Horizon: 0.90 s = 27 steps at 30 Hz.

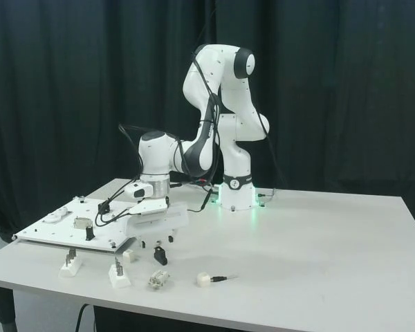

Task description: Pick D-SUB.

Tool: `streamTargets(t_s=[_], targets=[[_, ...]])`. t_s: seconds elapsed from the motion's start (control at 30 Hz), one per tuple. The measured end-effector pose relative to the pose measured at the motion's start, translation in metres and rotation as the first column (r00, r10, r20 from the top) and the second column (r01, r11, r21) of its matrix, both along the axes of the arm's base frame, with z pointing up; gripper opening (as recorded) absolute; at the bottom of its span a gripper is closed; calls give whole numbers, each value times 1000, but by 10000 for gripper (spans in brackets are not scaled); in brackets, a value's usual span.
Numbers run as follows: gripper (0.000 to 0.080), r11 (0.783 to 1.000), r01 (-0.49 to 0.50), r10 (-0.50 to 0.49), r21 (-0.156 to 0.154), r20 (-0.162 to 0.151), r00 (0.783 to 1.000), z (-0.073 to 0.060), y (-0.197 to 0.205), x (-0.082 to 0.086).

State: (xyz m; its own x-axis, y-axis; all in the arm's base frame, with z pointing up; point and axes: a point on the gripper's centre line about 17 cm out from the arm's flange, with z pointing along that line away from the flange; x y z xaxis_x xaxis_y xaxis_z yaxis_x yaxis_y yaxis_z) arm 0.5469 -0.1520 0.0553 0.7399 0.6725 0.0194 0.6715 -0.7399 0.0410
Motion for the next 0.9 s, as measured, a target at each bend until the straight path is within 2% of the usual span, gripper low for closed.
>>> streamTargets(t_s=[0.37, 0.9], targets=[[800, 997, -71, 71, 7, -21, 997, -8, 5, 0], [800, 994, -106, 107, 8, -39, 994, -21, 7, -1]])
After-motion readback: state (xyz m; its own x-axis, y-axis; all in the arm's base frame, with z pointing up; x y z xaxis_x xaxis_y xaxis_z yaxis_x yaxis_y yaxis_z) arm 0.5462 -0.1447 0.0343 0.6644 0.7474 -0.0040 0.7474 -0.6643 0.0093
